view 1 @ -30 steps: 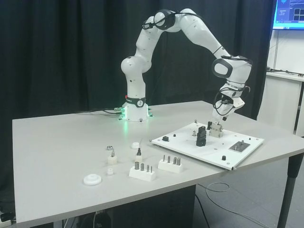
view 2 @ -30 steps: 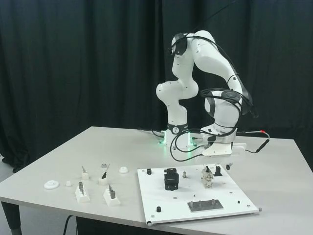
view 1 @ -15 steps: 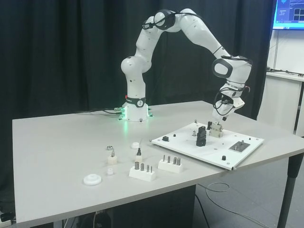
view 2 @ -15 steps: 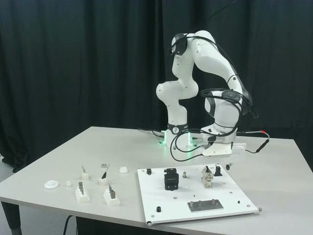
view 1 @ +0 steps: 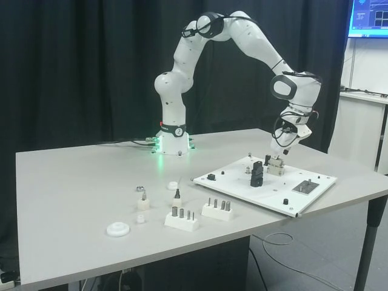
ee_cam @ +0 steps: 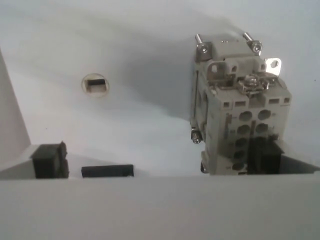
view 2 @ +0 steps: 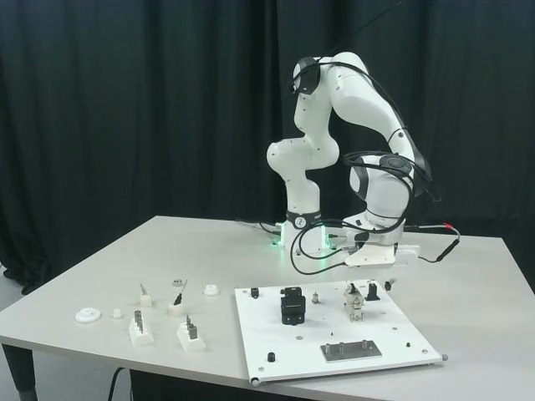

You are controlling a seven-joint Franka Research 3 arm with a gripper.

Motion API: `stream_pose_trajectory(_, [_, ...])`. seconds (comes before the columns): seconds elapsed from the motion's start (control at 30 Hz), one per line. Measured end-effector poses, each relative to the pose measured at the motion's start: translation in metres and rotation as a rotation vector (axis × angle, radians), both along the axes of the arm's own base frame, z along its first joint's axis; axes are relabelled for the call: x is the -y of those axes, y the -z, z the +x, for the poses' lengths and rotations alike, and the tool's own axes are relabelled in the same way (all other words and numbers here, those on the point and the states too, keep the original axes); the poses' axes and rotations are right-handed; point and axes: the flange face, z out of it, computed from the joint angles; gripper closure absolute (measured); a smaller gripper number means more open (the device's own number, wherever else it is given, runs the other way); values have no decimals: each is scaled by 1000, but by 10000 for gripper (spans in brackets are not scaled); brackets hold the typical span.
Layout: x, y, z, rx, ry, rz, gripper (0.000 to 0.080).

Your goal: Insert waterproof.

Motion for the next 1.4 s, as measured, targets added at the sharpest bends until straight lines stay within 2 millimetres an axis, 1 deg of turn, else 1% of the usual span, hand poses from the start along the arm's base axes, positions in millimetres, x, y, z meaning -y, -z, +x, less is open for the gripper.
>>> stream_pose_trajectory(0.57, [-5, 0, -4, -2, 6, -2, 3])
stream_pose_trajectory(1.4, [-6, 1, -7, -4, 7, -4, 3])
